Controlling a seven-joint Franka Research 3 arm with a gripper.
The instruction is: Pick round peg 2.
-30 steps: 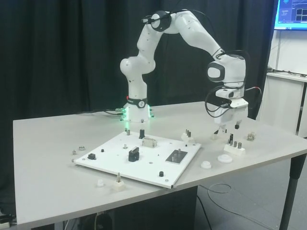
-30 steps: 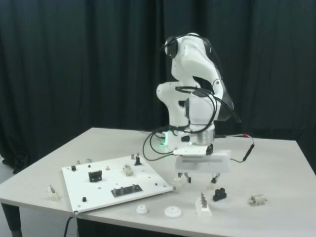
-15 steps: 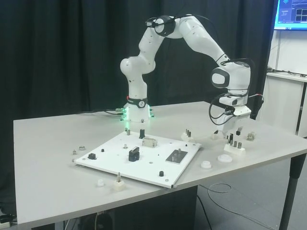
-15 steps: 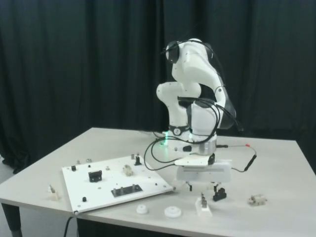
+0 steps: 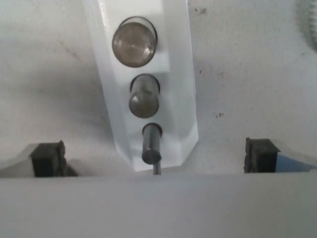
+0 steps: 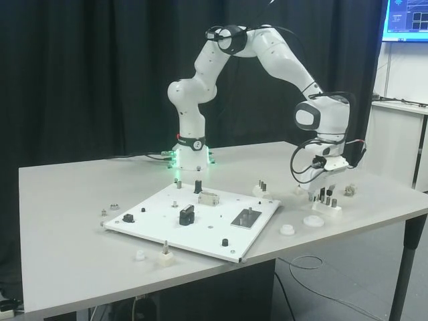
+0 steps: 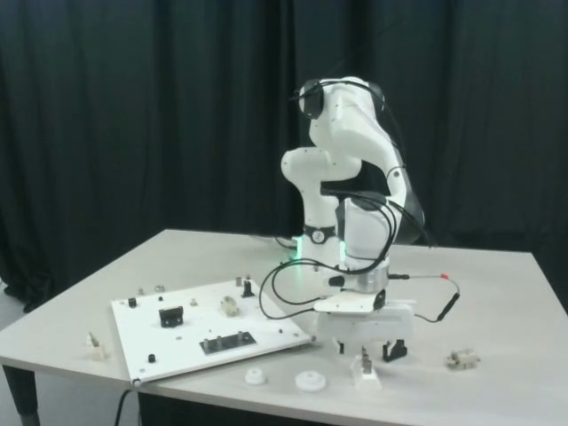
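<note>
A white peg holder (image 5: 173, 74) stands on the grey table with three upright grey round pegs in a row: a thick one (image 5: 134, 42), a middle one (image 5: 144, 95) and a thin one (image 5: 151, 144). My gripper (image 5: 154, 157) is open, its two black fingertips (image 5: 48, 159) wide apart on either side of the holder's thin-peg end, touching nothing. In the first room view the gripper (image 6: 326, 190) hangs low just over the holder (image 6: 326, 208) near the table's right edge. The second room view shows the gripper (image 7: 364, 349) right above the holder (image 7: 365, 374).
A white assembly board (image 6: 194, 224) with several small parts lies at the table's middle. Two white discs (image 6: 313, 221) (image 6: 287, 229) lie in front of the holder. A black part (image 7: 396, 350) and a small grey connector (image 7: 461, 359) sit close beside it.
The arm has swung toward the table's right edge and come down, bringing the open gripper from beside the board to just above the peg holder.
</note>
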